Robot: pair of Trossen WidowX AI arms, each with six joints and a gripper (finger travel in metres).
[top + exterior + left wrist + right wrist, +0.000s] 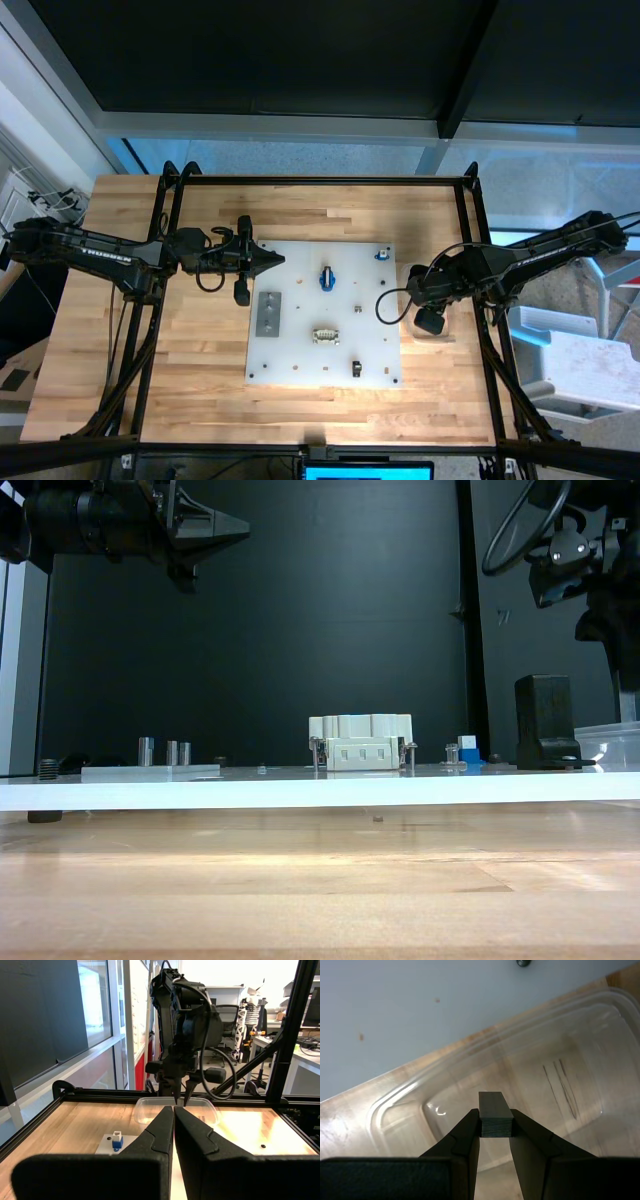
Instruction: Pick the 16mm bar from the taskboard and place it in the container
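My right gripper (495,1124) is clamped on the 16mm bar (495,1107), a short dark grey stub pinched between both fingertips, with its square end standing out past them. Directly beneath it lies the container (395,1110), a clear plastic tray with rounded corners, and nothing shows inside it. The tray sits on the desk (200,400) near its right edge, just beside the right edge of the taskboard (300,350).

I judge the pick to be done and the placing step to be in hand, since the bar is off the board and hangs above the tray's floor. The next move seems to call for lowering a little and then spreading the fingers. The bar should stay well inside the walls so that it does not bounce out over the rim.

Farther across the white board are a grey block (268,312), a metal connector (325,337) and a blue knob (327,278). Beyond them, my left gripper (268,260) hovers over the board's far left corner, its fingers pressed together and holding nothing.
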